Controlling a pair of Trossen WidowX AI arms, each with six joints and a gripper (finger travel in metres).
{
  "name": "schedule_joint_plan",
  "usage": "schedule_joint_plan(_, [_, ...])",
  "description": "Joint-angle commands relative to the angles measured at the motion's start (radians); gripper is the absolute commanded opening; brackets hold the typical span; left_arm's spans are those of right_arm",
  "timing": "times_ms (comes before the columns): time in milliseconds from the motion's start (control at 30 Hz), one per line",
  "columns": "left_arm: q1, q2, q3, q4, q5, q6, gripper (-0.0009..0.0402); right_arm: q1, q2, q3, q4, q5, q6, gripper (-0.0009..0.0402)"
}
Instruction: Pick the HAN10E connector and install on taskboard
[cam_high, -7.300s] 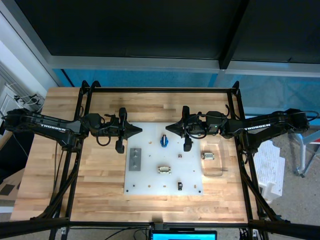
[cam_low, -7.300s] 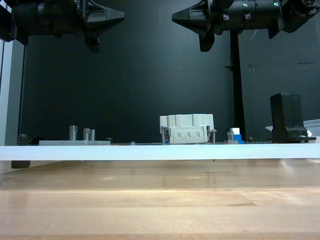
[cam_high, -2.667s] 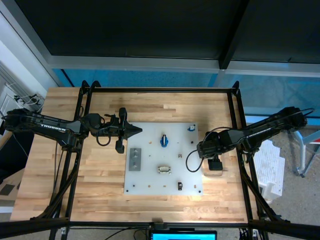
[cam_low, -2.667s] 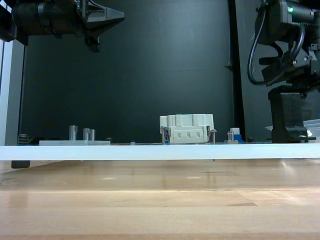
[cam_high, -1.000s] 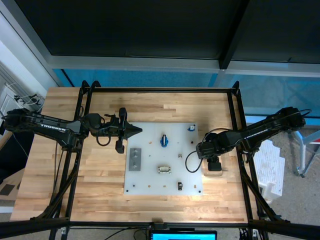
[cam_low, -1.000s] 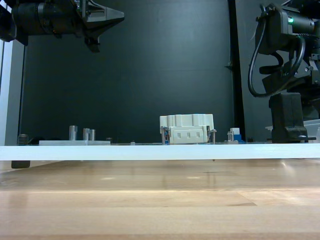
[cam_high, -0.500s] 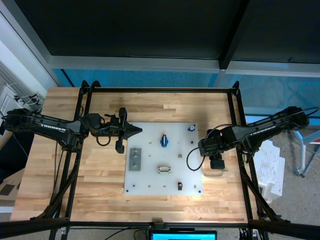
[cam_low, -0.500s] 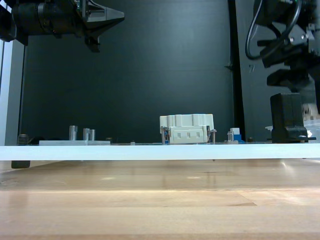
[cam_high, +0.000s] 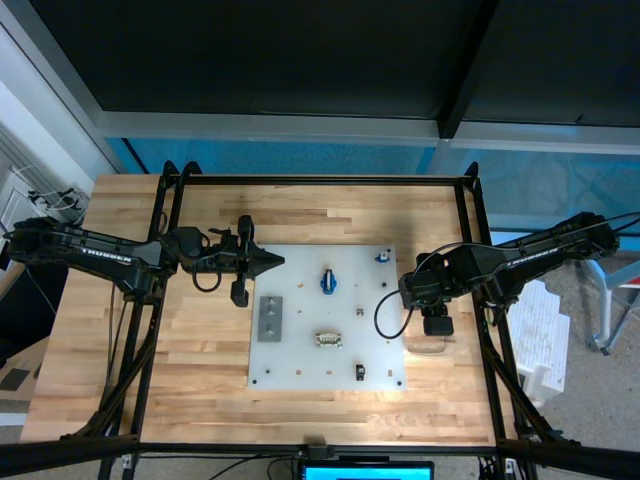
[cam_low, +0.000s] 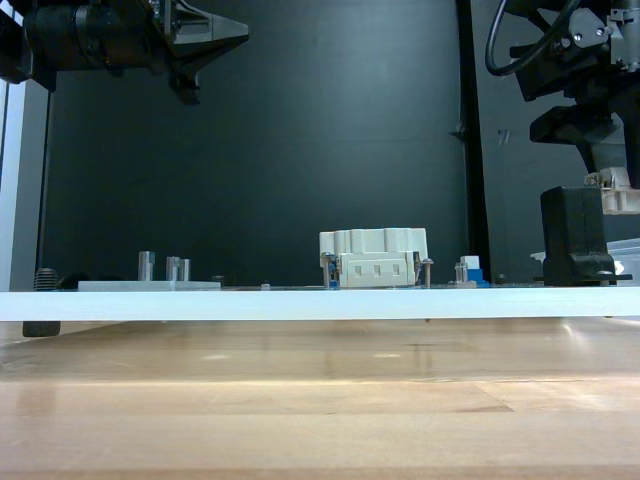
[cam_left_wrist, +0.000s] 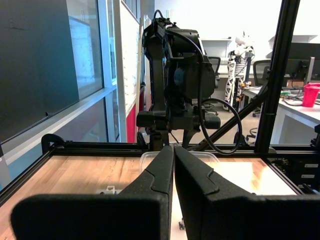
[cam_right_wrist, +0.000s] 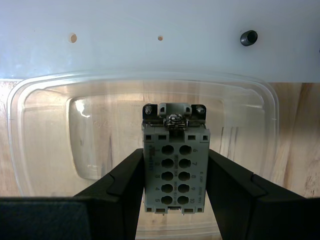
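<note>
Right tool (cam_high: 437, 325): hangs at centre right of the high view, just off the right edge of the board (cam_high: 300, 350) and above the tray (cam_high: 428, 348). It points down. Its fingers (cam_right_wrist: 125, 185) pinch the connector (cam_right_wrist: 175, 157) by its two long sides. The connector's holed face (ten numbered holes) looks toward the wrist camera, and the silvery clip end points away from it.

Connector, position: held in the air over the tray, not on the board. In the low view it shows at the far right edge (cam_low: 615, 195), level with the top of the black part (cam_low: 575, 235) and above the tray rim.

Left tool (cam_high: 275, 260): hovers high over the board's upper left edge, lying level and pointing toward frame centre. It is pressed together tip to tip (wrist view confirms) and holds nothing.

Board: lies flat at the centre of the counter (cam_high: 200, 380). It carries a grey block (cam_high: 271, 318) at left, a blue knob (cam_high: 328, 282) toward the top and a beige housing (cam_high: 327, 341) near the middle. The black part sits near the bottom edge.

Tray: clear plastic, on the counter just beside the board's right edge.
</note>
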Motion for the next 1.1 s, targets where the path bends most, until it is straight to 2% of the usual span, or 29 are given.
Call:
schedule_joint_plan(33, [0.000, 0.000, 0.000, 0.000, 0.000, 0.000, 0.0001, 0.000, 0.001, 0.000, 0.001, 0.000, 0.000, 0.0034])
schedule_joint_plan(133, [0.000, 0.000, 0.000, 0.000, 0.000, 0.000, 0.0001, 0.000, 0.007, 0.007, 0.003, 0.000, 0.003, 0.0034])
schedule_joint_plan(333, [0.000, 0.000, 0.000, 0.000, 0.000, 0.000, 0.0001, 0.003, 0.086, 0.090, 0.003, 0.000, 0.008, 0.0034])
schedule_joint_plan(600, [0.000, 0.000, 0.000, 0.000, 0.000, 0.000, 0.0001, 0.012, 0.243, 0.249, 0.002, 0.000, 0.056, 0.0034])
schedule_joint_plan(1100, [0.000, 0.000, 0.000, 0.000, 0.000, 0.000, 0.0001, 0.053, 0.542, 0.558, -0.021, 0.000, 0.079, 0.0034])
